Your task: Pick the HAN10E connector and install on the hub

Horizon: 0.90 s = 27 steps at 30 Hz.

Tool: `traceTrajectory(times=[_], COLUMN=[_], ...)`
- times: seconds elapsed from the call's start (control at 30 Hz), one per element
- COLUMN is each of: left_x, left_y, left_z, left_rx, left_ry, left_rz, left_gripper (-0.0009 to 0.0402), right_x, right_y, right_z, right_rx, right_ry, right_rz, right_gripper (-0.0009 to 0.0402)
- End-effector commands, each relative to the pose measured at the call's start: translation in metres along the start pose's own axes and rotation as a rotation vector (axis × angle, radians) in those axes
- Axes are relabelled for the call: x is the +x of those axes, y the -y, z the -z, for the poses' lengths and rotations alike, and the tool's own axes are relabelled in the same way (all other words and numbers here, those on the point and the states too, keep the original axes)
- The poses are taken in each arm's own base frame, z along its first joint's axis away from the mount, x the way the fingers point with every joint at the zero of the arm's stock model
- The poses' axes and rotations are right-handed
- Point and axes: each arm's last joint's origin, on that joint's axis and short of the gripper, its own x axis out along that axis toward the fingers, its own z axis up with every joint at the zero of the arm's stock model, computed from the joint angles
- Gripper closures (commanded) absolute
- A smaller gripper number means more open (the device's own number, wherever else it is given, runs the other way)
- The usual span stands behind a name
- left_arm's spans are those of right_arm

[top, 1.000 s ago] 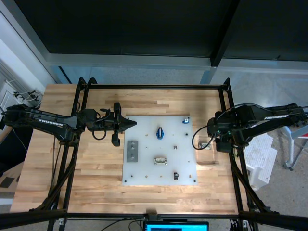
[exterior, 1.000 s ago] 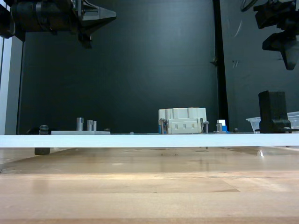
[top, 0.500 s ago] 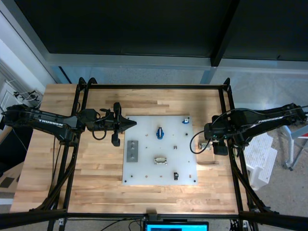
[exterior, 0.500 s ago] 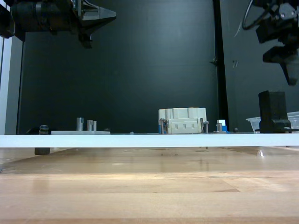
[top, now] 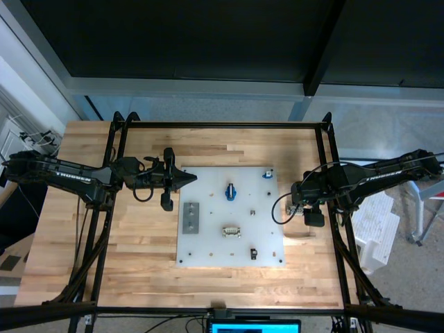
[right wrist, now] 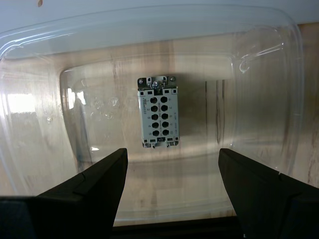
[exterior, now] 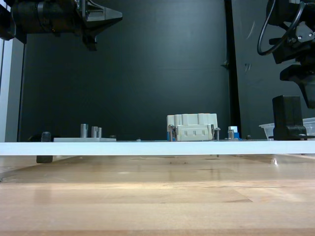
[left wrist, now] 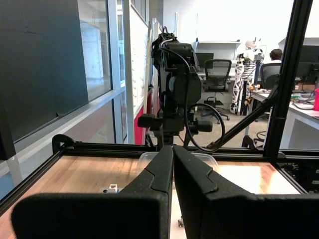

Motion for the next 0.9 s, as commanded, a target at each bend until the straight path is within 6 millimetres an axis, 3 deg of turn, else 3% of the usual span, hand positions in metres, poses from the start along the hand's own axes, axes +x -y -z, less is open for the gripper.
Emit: traceTrajectory(times=[0.03, 0.9], left_x=[0.0001, 0.0001], left_y=[0.0, 0.0], left_z=[0.0, 0.0], left_rx=[0.0, 0.0], left_ry=[0.0, 0.0], left_rz=[0.0, 0.0], left_gripper=[0.0393, 0.0393], right_x=[0.0018, 0.0026], right_y=[-0.0003, -0.0011], right_z=[0.0001, -0.0006], right_rx=[-0.002, -0.006], right_ry=[0.002, 0.013], right_rz=[-0.001, -0.001], right_gripper=[0.0137, 0.0138])
